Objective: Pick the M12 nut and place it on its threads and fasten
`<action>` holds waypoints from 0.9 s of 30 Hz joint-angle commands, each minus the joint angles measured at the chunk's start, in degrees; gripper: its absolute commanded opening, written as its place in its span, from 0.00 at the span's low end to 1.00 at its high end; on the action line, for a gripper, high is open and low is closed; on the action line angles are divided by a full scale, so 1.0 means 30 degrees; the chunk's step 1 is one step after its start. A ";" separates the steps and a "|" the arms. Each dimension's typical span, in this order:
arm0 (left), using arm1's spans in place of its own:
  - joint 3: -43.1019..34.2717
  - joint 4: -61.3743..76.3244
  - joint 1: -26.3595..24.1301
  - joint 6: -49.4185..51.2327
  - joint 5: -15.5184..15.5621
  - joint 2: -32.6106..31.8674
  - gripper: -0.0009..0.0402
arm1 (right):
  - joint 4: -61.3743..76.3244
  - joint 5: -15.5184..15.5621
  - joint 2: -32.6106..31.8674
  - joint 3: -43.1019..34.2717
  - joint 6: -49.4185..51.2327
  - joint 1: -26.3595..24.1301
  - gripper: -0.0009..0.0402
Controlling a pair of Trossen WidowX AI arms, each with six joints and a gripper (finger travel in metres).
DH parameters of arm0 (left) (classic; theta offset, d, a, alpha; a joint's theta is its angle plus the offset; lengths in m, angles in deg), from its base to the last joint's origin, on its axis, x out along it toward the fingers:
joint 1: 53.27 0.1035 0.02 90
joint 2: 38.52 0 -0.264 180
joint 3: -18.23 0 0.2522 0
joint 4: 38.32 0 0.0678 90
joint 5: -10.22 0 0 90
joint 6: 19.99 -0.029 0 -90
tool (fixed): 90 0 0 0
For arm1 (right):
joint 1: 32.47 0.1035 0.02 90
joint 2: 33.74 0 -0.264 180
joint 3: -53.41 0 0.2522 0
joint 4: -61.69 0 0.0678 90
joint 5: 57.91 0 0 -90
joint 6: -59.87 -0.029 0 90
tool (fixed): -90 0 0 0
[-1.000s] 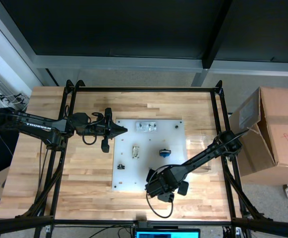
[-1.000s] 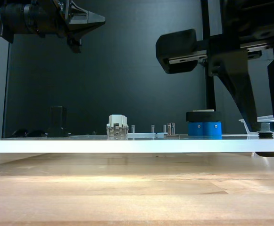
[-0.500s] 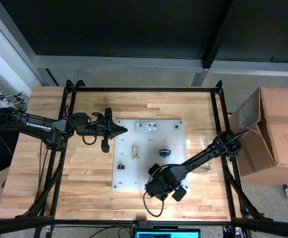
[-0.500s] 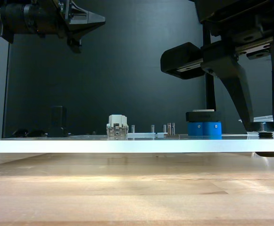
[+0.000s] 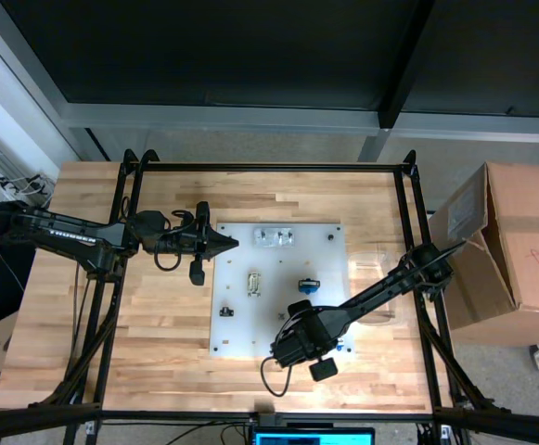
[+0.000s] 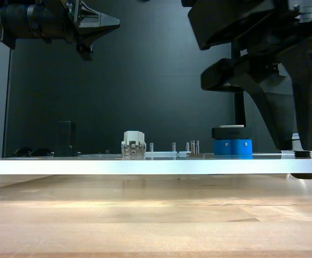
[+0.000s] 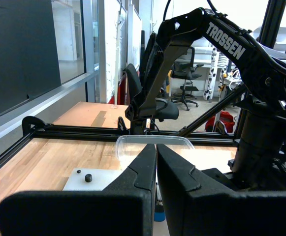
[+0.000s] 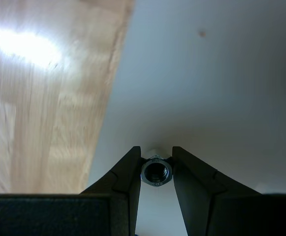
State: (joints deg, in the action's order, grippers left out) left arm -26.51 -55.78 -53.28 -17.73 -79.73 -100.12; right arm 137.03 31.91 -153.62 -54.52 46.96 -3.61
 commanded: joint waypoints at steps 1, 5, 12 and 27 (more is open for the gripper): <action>-0.0007 0.0000 0.0000 -0.0007 -0.0007 0.0000 0.02 | -0.0051 0.0073 0.0000 -0.0007 -0.2295 0.0007 0.04; -0.0007 -0.0007 0.0000 -0.0007 -0.0007 0.0000 0.02 | -0.0058 0.0073 0.0000 -0.0007 -0.5807 0.0007 0.04; -0.0015 0.0000 0.0000 -0.0007 -0.0007 0.0000 0.02 | -0.0029 -0.0109 0.0066 -0.0007 -1.1358 -0.0015 0.04; -0.0007 0.0000 0.0000 -0.0007 -0.0007 0.0000 0.02 | 0.0087 -0.0102 0.0066 -0.0007 -1.3041 -0.0036 0.16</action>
State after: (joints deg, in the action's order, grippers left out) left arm -26.51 -55.78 -53.28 -17.75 -79.75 -100.12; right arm 137.01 31.69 -153.40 -54.50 7.82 -3.72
